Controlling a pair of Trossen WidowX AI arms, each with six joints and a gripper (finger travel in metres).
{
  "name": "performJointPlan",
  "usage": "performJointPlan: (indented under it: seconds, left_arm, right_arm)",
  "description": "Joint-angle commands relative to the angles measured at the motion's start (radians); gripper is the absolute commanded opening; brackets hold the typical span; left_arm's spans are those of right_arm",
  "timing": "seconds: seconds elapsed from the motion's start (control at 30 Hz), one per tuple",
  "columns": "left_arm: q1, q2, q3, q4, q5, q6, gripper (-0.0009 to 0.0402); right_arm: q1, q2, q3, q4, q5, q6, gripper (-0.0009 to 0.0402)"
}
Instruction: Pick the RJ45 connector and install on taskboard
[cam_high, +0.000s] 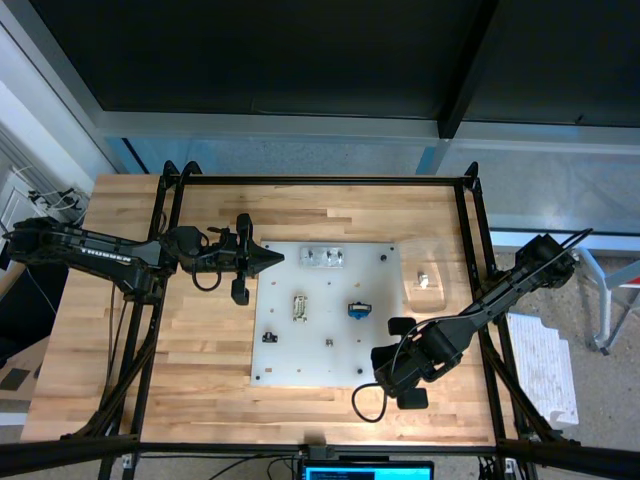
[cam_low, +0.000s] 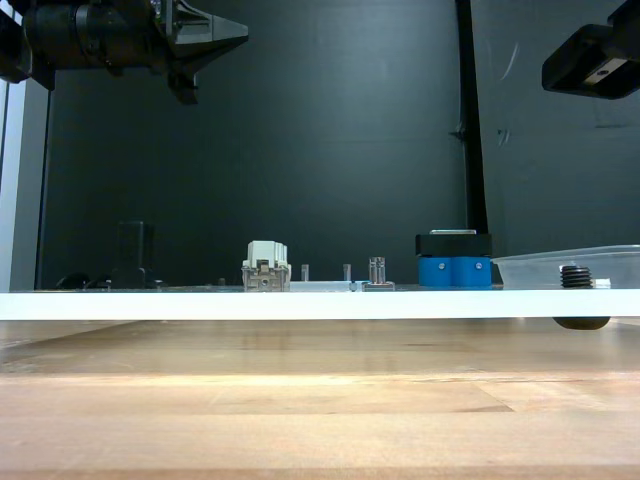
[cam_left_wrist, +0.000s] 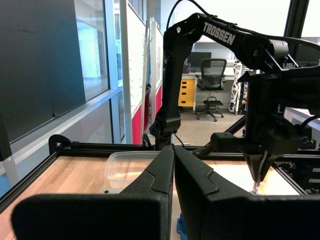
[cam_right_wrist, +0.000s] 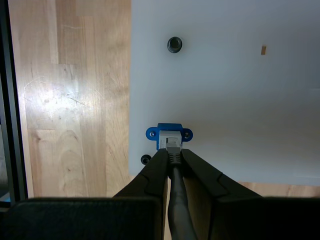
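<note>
Found the right gripper (cam_right_wrist: 173, 153) clenched on the RJ45 connector (cam_right_wrist: 173, 144), pinched at the dark cord (cam_right_wrist: 176, 200) just behind the plug, with the pale translucent nose poking out past the fingertips. Read it as hanging high above the taskboard (cam_right_wrist: 240, 100) by the level view, with a blue fitting (cam_right_wrist: 152, 134) lying straight beyond the plug along the fingers' line. Judged it not yet seated there.

Reckoned the plug very light and stiff, yet brittle and slick (thin plastic of that sort would likely crack or twist under a hard, off-axis push). Reckoned the cord behind it soft, so apt to bend if gripped far back. Thought the best hold close behind the plug or on its flat sides, with the nose free for the socket.

Saw a clear plastic tray (cam_high: 410, 295) beside the taskboard, beyond the right gripper and away from the table's near edge, apart from both grippers. Made out one small pale piece (cam_high: 425, 278) inside, too small to name.

Noted the left gripper (cam_high: 274, 260) pressed shut on nothing, raised over the taskboard's opposite edge, well apart from the right gripper.
</note>
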Motion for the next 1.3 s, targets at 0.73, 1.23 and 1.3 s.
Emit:
performJointPlan:
  seconds: [0.73,1.23,1.3]
  left_arm:
    - [0.0,0.0,0.0,0.0,0.0,0.0,0.0]
    - [0.0,0.0,0.0,0.0,0.0,0.0,0.0]
    - [0.0,0.0,0.0,0.0,0.0,0.0,0.0]
  right_arm:
    - [0.011,0.0,-0.027,0.026,0.002,0.001,0.0]
    - [0.011,0.0,-0.027,0.029,0.023,0.001,0.0]
    - [0.011,0.0,-0.027,0.029,0.023,0.002,0.0]
